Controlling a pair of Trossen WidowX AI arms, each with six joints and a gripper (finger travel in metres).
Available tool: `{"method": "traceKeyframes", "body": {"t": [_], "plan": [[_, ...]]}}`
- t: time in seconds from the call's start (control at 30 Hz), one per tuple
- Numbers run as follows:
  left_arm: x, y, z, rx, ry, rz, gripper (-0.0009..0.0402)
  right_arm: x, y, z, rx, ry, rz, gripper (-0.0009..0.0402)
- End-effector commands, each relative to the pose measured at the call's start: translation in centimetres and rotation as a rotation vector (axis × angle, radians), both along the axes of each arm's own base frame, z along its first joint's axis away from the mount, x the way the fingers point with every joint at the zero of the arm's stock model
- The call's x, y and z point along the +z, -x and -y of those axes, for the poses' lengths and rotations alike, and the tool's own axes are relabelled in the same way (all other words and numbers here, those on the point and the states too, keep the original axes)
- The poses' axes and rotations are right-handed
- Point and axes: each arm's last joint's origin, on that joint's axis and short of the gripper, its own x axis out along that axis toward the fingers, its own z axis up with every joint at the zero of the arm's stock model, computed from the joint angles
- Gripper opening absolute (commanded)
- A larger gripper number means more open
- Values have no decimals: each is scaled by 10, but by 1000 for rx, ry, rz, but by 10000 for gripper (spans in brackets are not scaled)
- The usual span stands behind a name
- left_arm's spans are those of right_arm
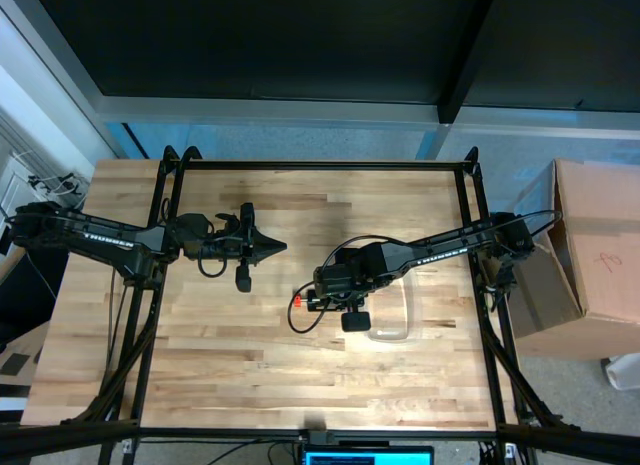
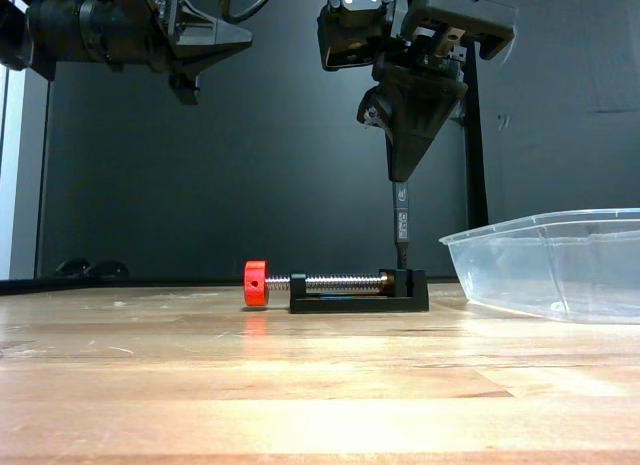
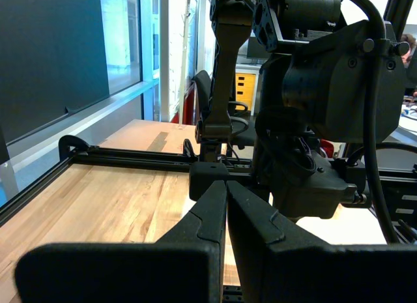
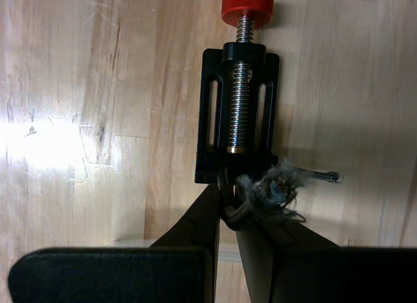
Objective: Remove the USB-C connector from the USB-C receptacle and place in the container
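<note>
Low view alone shows the USB-C connector (image 2: pixel 402 225) upright, long axis vertical, plug end down at the clamp (image 2: pixel 360 291); seating cannot be told. The right hand (image 2: pixel 399 173) pinches its top. The left hand (image 1: pixel 268 247) is closed and empty, at 10 o'clock of it. The container (image 2: pixel 560 270) sits on the table at 3 o'clock of the clamp.

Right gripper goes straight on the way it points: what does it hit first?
Right gripper, shut on the USB-C connector, points down; first in line is the black clamp, with the connector's lower end at its top; seated or not, unclear. Left gripper, shut, hangs high at left.
</note>
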Motion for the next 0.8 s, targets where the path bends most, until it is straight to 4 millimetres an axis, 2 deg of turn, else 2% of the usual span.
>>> {"method": "traceKeyframes", "body": {"t": [0.03, 0.8], "plan": [[0, 0, 0, 0, 0, 1, 0, 0, 0, 0, -2, 0, 1, 2], [0, 0, 0, 0, 0, 1, 0, 22, 9, 2, -5, -12, 55, 0]]}}
